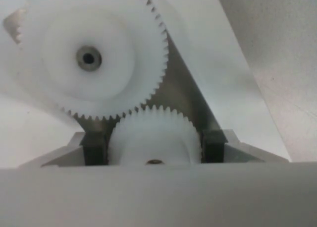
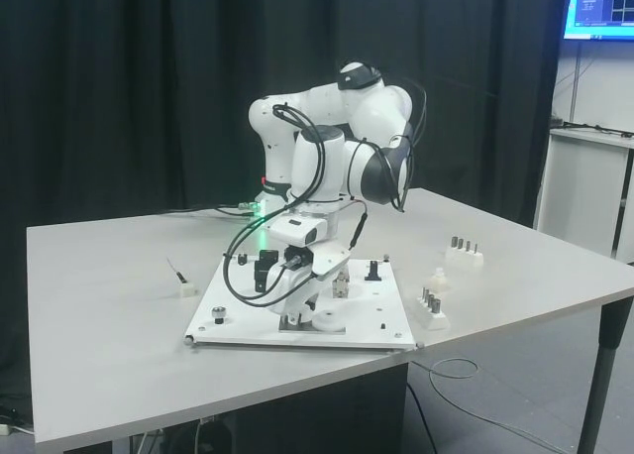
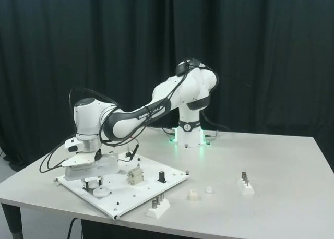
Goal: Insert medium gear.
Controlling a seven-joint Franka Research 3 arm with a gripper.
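In the wrist view the white medium gear (image 1: 154, 135) sits between my two black fingertips (image 1: 94, 148), and my gripper (image 1: 154, 150) is shut on it. Its teeth meet those of the large white gear (image 1: 94, 56), which lies flat on the white board (image 1: 218, 63). From the room views my gripper (image 2: 297, 310) (image 3: 90, 181) is low over the board's (image 2: 381, 315) (image 3: 151, 192) near corner, right beside the large gear (image 2: 327, 322) (image 3: 100, 192). The arm hides the medium gear there.
The board also carries a grey block (image 3: 135, 175), a small black fixture (image 3: 162, 176) and black parts (image 2: 265, 272). Off the board stand white peg holders (image 3: 158, 206) (image 3: 245, 184) (image 2: 432, 310) (image 2: 464, 251) and small white pieces (image 3: 193, 194) (image 2: 183, 283).
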